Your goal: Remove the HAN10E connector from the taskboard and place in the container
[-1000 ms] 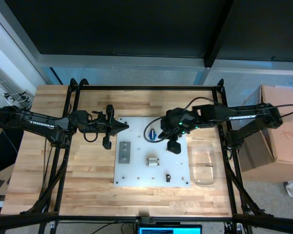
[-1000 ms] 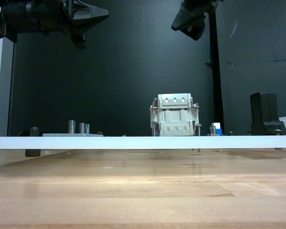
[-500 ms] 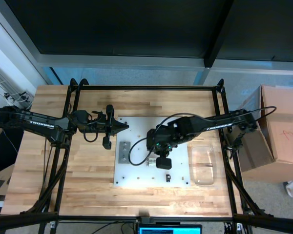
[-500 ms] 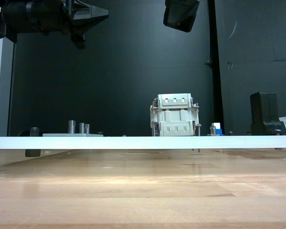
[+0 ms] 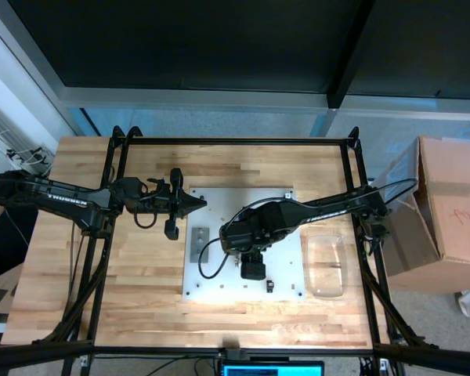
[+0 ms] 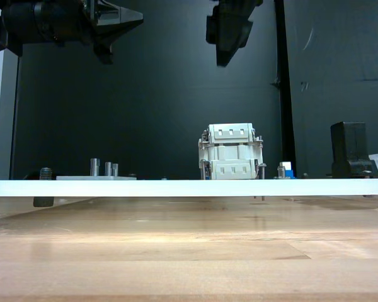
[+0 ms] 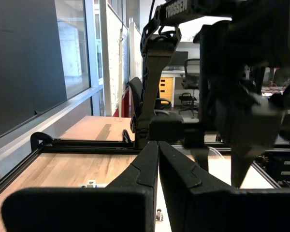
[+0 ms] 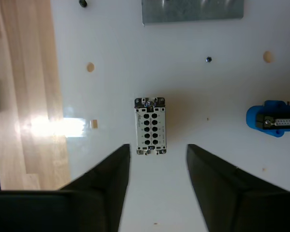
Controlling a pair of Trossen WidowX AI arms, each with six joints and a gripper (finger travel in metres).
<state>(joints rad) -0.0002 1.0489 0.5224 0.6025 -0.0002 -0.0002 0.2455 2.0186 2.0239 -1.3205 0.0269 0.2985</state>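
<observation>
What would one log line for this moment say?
HAN10E connector: seated on board | right gripper: open, above it | left gripper: shut, raised over board's left edge

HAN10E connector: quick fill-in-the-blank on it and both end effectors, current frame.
The HAN10E connector sits in its seat on the taskboard, held by ___ end effector. The right end effector hangs above it, fingers ___. The left end effector hangs raised near the taskboard's left edge, fingers ___. Missing: neither; open; shut.
</observation>
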